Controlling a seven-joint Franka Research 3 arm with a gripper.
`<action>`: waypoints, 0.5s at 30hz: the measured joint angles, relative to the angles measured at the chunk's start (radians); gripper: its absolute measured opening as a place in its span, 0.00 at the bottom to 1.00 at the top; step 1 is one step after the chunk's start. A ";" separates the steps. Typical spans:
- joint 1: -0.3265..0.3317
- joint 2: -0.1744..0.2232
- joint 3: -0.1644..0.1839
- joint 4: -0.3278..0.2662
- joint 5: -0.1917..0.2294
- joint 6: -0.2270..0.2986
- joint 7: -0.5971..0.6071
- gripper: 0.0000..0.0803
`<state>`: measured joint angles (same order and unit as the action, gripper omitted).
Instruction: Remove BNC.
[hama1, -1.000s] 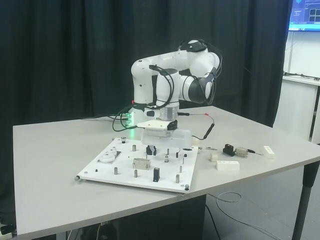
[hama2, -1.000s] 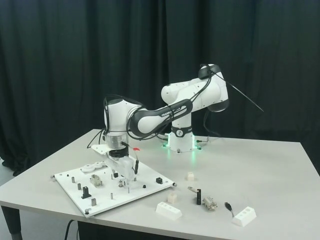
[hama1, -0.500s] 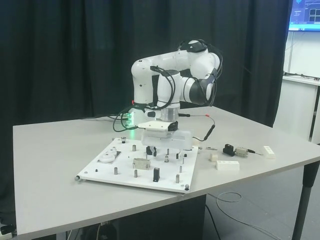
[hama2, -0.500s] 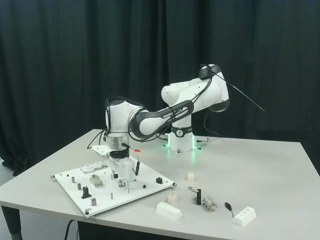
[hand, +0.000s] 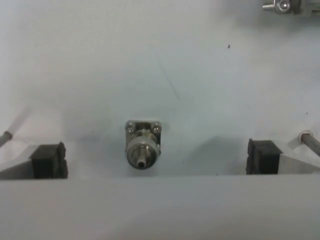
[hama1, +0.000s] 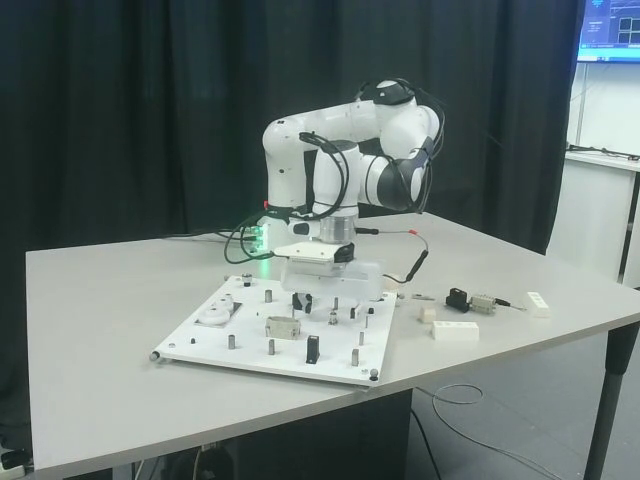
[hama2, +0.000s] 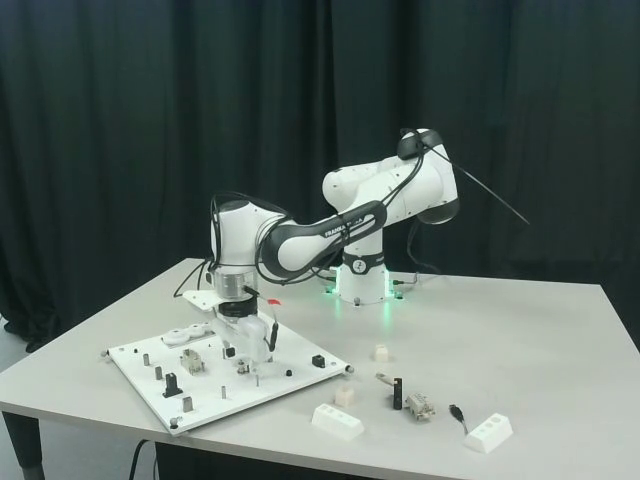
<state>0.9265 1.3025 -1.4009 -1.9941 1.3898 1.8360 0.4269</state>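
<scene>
Tool (hand: 155, 162) is over the white board (hama1: 250, 335), fingers spread wide apart, nothing gripped. Wrist view: black pads (hand: 48, 161) sit one on each side of the BNC (hand: 143, 148), each well clear of it, bare board in both gaps. BNC is a small metal connector on a square flange with screws at the corners, standing upright off the board, roughly centred between the pads.

Room views: arm (hama2: 330, 225) reaches from its base (hama2: 362, 280) with the green light out over the middle of the board; tool (hama1: 318, 298) hangs just above the surface. BNC itself too small to pick out there.

Around the tool on the board: short upright pegs and small fixtures, a grey block (hama1: 283, 327) on the near side, a black clip (hama1: 313, 348) nearer the front edge, round white parts (hama1: 220, 310) towards the left edge. A metal pin (hand: 311, 143) shows just outside one pad in the wrist view, close to it.

Board lies skewed on the grey table (hama1: 90, 380), its front corner close to the table's front edge. Off the board on the table, well apart from the tool: white blocks (hama2: 336, 420), small black and metal connectors (hama2: 408, 402). Open table behind the board and to the left in the first room view.
</scene>
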 joint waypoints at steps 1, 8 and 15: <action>0.000 0.000 0.001 0.000 0.001 0.001 0.000 1.00; 0.000 0.000 0.006 -0.006 0.014 0.009 -0.005 1.00; 0.000 0.000 0.008 -0.008 0.015 0.009 -0.032 0.67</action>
<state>0.9262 1.3025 -1.3928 -2.0018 1.4048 1.8451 0.3945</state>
